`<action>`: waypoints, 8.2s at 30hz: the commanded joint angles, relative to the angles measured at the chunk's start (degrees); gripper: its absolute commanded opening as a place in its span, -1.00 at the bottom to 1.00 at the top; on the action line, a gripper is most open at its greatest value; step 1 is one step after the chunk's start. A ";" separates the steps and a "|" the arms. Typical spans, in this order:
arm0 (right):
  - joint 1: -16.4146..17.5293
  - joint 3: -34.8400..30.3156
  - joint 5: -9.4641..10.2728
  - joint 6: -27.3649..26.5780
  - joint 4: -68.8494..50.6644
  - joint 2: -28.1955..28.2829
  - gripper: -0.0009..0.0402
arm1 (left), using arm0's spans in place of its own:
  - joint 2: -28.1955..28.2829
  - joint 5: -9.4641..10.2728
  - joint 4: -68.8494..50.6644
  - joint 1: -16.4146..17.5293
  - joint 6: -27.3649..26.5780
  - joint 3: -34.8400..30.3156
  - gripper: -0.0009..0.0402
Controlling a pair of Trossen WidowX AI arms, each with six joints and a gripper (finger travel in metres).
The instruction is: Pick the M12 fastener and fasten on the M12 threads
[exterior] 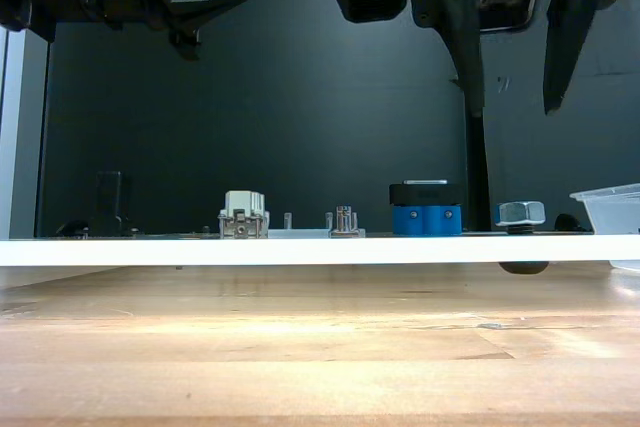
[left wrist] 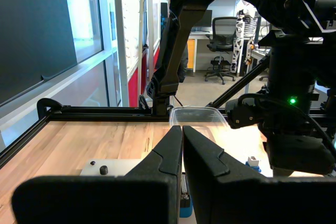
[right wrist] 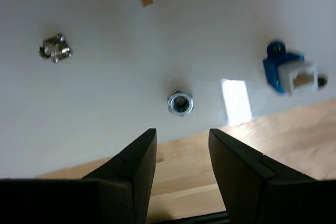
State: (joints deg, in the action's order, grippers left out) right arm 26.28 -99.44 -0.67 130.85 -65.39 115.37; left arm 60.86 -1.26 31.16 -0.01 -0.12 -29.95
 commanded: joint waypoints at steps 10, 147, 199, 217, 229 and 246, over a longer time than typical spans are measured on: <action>0.07 0.24 -1.64 -50.88 -0.44 0.00 -0.29 | 0.00 0.00 0.02 0.00 0.02 0.00 -0.96; 0.33 11.04 2.82 -95.27 15.63 1.29 -0.96 | 0.00 0.00 -0.02 0.00 0.02 0.00 -0.96; 0.61 10.91 2.19 -95.08 15.19 -0.22 -0.96 | -0.02 0.00 0.04 0.00 0.02 0.00 -0.96; 0.61 10.91 -2.03 -94.20 18.29 1.33 -0.96 | 0.00 0.00 0.02 0.00 0.02 0.00 -0.96; 0.61 10.91 6.75 -94.31 14.67 -0.31 -0.96 | 0.00 0.00 0.02 0.02 0.02 0.00 -0.96; 0.61 10.91 -2.60 -93.74 18.36 1.36 -0.96 | 0.00 0.00 0.02 0.02 0.02 0.00 -0.96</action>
State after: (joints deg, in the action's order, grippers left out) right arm 26.87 -88.51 -3.44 37.15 -47.13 116.71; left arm 60.86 -1.23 31.18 -0.01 -0.10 -29.93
